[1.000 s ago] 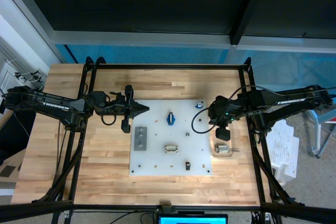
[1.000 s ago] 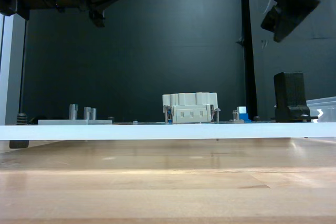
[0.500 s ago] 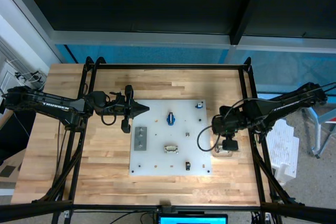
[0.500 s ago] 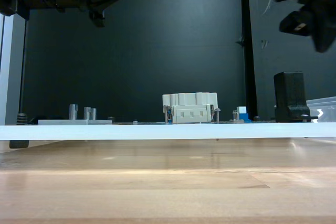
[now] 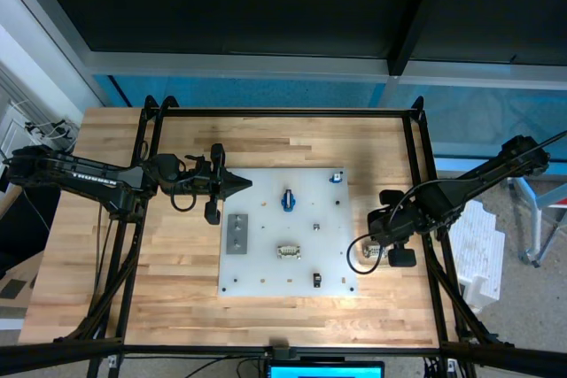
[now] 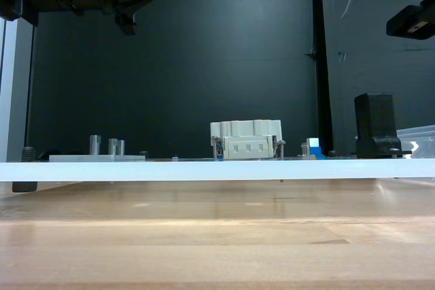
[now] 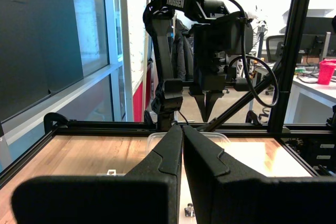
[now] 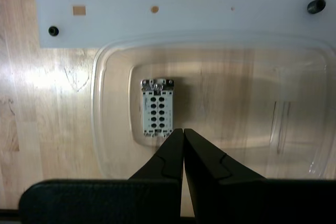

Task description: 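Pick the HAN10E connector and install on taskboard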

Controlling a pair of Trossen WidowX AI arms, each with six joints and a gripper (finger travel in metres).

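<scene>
Step in hand: the approach to the pick, as I judge it; nothing is gripped yet.
Connector: the small beige-grey rectangular plastic HAN10E connector (image 8: 156, 108) lies flat, pin holes up, inside the clear plastic tray (image 8: 96, 103) on the wooden table (image 5: 159, 281), just off the right edge of the large flat white taskboard (image 5: 266, 276).
Right gripper (image 8: 183, 130): hovers over the tray pointing down, its tip just past one short end of the connector and apart from it; jaws together.
Left gripper (image 5: 241, 185): held high over the board's left edge, well apart from the tray; jaws together.
Next move: the right jaws would need to part, centre over the connector so they straddle its long sides, then descend inside the tray walls.
Afterwards: a carry to the board; the beige housing (image 5: 288, 254) mounted there looks like the probable seat, though I cannot confirm it.
</scene>
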